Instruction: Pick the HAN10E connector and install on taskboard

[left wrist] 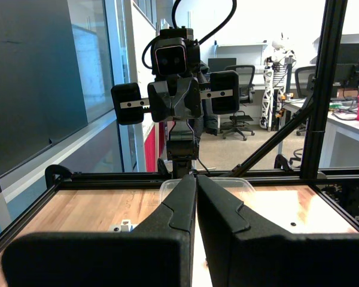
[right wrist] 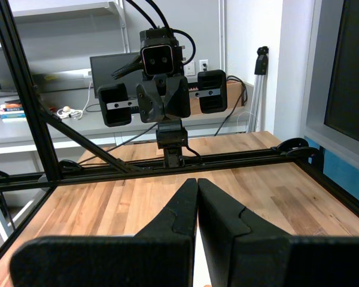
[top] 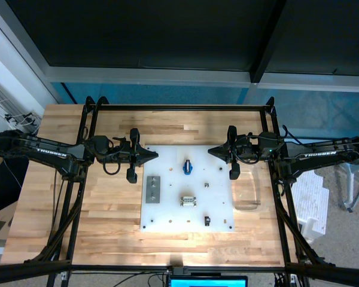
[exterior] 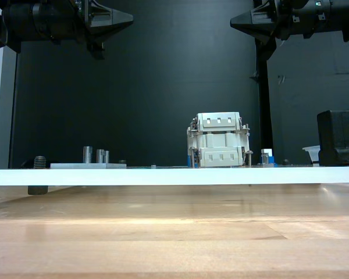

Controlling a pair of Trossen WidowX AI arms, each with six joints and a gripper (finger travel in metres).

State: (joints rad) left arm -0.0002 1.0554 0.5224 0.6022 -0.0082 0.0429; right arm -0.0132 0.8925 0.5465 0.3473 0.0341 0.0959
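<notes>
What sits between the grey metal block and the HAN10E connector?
Only bare white taskboard separates the grey metal block from the HAN10E connector, per the high view. Left gripper and right gripper hover shut over its far edge.

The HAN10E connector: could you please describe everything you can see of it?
The connector is a light grey-beige, plastic-looking block in two stacked tiers with slots along each, small metal screws at its sides. It stands upright on the taskboard, near the middle, toward its near edge. Nothing grips it: the left gripper and right gripper hang shut above the board's far edge.
</notes>
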